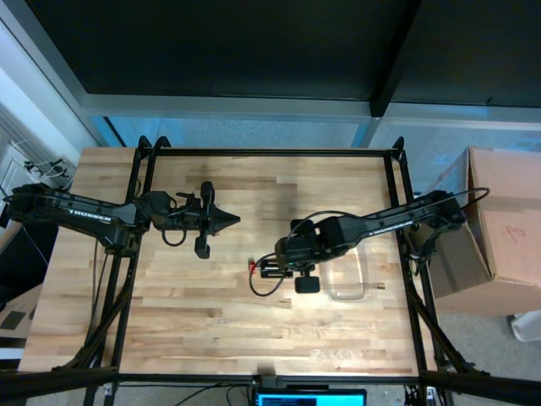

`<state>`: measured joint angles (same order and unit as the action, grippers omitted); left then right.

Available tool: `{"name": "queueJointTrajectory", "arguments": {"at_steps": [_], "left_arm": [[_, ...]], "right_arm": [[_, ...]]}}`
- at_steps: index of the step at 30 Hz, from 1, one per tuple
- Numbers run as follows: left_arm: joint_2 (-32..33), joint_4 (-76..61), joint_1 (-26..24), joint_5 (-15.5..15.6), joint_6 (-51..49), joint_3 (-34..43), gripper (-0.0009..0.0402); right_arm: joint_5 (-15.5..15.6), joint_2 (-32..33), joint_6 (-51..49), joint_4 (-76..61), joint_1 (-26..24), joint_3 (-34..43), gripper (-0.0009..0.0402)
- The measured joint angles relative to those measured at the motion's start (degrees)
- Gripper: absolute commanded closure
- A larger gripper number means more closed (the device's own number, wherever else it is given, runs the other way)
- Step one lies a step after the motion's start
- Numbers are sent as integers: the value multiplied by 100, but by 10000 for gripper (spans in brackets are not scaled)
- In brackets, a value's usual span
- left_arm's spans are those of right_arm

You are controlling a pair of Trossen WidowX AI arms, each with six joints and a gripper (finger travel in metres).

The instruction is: Remove the USB-C connector from the USB-C receptacle and place in the container

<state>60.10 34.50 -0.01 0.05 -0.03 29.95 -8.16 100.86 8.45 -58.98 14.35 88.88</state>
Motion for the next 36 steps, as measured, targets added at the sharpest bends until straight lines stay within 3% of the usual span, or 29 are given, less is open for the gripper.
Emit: {"name": "queueJointTrajectory", "arguments": {"at_steps": [7,21,29,32,36], "left_arm": [[0,0,0,0,2,0,393],[0,0,0,-2,0,-2,393],[0,0,0,-2,0,-2,393],[0,2,0,0,2,0,393],[0,2,0,-2,2,0,393]], "right_arm": [[20,-710,101,142,302,-662,393],[22,-2404,870,249,758,-2739,393],[20,-2935,1298,302,905,-3532,390],[24,-3012,1440,315,927,-3733,372],[26,-3023,1482,321,929,-3897,318]]}}
